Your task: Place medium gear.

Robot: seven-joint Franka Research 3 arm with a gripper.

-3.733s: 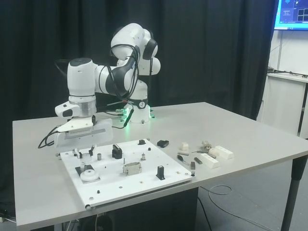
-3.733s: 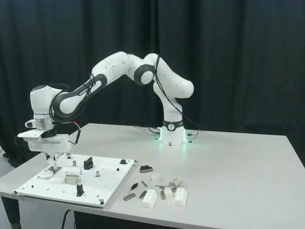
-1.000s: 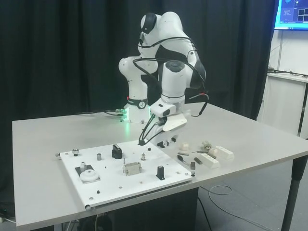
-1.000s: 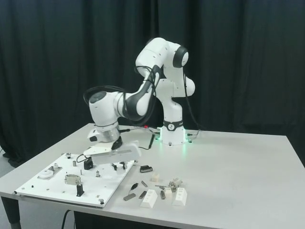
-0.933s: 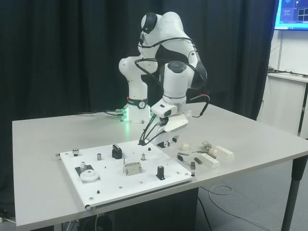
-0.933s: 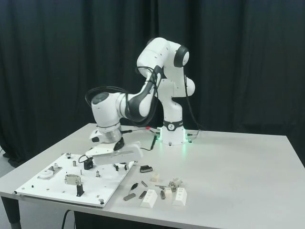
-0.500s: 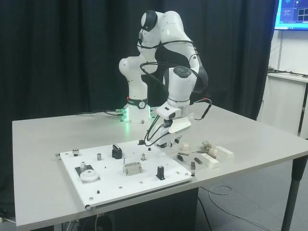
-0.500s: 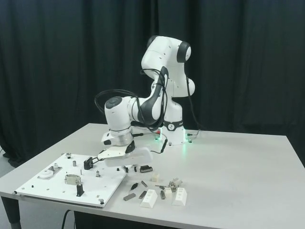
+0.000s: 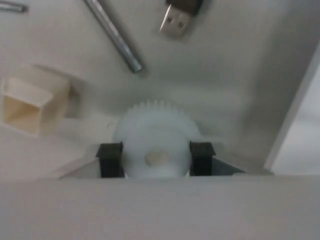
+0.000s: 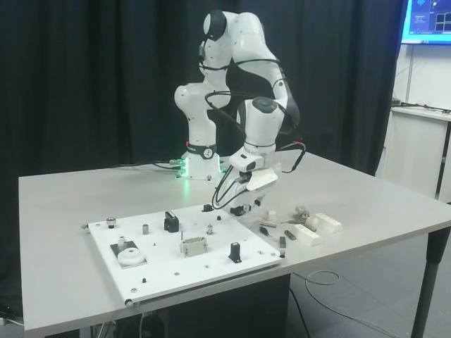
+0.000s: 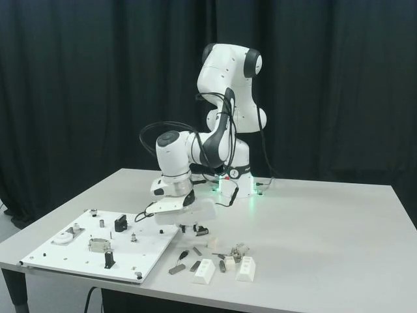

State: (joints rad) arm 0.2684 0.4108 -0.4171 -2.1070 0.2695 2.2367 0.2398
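gear [image 9: 156,145] lower edge hidden | USB plug [image 9: 179,15] cut off

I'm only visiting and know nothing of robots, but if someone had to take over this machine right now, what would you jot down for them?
Gripper: shut on the white toothed medium gear, one black finger on each side of it.
Where: the white arm holds the gear just above the grey table, past the edge of the white flat assembly board, near a black plug with a metal end, a grey metal rod and a small hollow block.
Done: the gear is picked up and carried off the board.
Left: lower it, open the fingers, and lift clear.
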